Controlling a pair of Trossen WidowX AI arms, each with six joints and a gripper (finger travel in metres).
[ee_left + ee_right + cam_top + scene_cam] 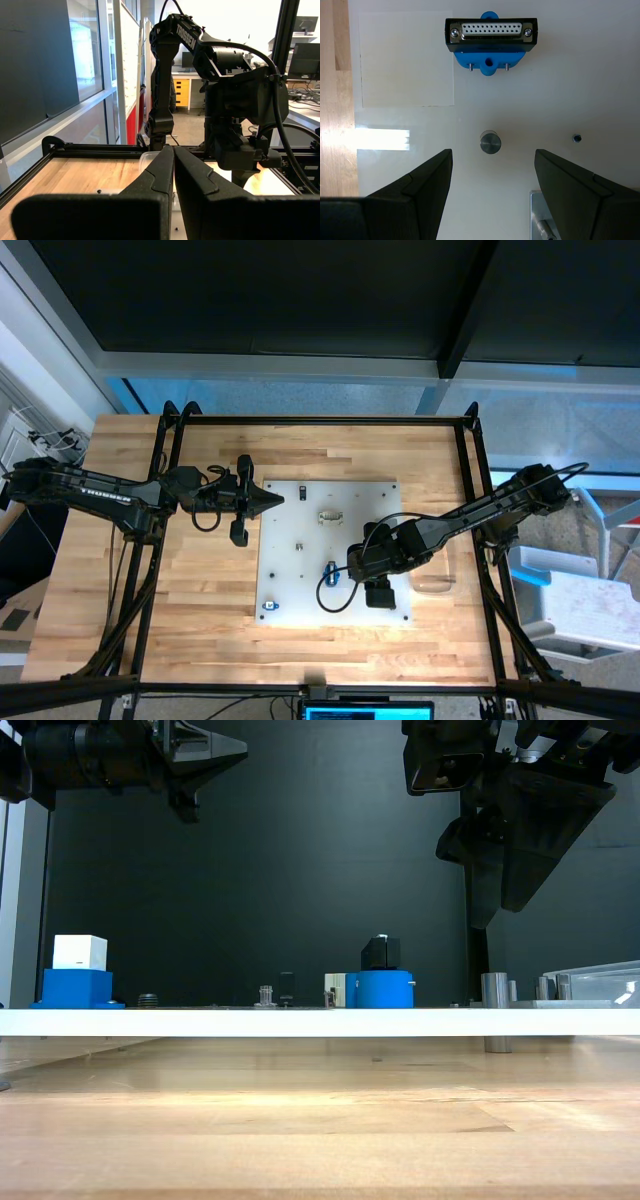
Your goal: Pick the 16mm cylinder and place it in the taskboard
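The 16mm cylinder (490, 141), a short grey metal peg, stands upright on the white taskboard (600, 80), seen end-on in the right wrist view. My right gripper (492, 151) is open, its dark fingers (427, 190) on either side of the peg. In the low view the peg (495, 990) stands below the raised right gripper (500, 870), with a gap between them. From above, the right gripper (356, 562) hovers over the taskboard (300, 610) and hides the peg. My left gripper (270, 500) is shut and empty, held high at the board's left edge.
A blue mount with a black multi-pin connector (491, 37) lies just beyond the peg. A beige connector (328, 515) sits mid-board. A blue block with a white cube (78, 975) stands at the board's near left. A clear plastic tray (435, 575) lies right of the board.
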